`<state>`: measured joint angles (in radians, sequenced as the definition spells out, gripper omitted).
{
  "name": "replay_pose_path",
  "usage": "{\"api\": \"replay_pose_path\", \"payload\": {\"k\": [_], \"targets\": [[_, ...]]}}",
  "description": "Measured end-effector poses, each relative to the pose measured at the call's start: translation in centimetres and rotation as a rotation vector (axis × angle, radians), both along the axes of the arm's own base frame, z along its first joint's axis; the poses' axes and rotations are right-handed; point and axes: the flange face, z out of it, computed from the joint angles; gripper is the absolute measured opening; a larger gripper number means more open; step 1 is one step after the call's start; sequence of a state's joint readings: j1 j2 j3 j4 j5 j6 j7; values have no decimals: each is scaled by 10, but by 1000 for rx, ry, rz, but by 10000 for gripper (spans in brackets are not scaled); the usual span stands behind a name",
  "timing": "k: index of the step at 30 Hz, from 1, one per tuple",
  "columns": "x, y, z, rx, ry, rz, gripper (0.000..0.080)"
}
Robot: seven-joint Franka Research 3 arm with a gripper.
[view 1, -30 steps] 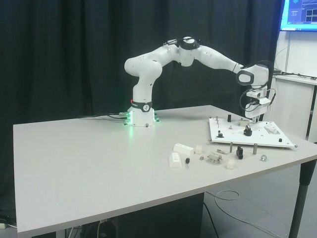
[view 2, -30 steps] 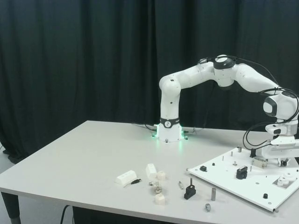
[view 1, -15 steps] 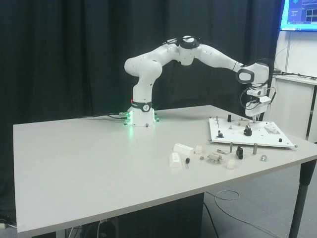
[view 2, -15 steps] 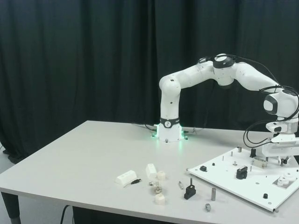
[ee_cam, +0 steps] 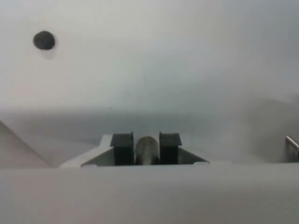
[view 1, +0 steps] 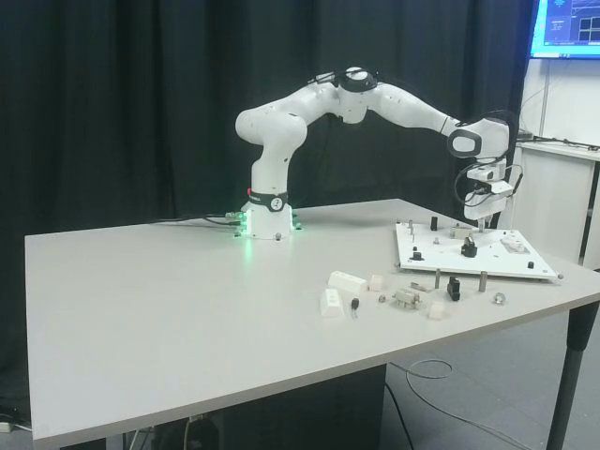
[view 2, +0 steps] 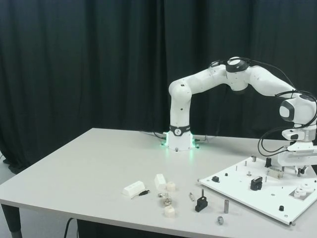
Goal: Remove round peg 3.
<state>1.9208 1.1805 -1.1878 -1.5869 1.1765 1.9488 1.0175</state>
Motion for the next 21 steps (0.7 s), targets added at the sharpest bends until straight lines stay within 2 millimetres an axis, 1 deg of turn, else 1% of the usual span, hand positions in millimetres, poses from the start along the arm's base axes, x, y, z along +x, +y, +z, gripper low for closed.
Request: {"api": "replay_pose_path", "payload": {"k": [14,21], "targets": [[0,0,1,2,4,-14,114],[2,-1,13,11,13,-19,114]]}}
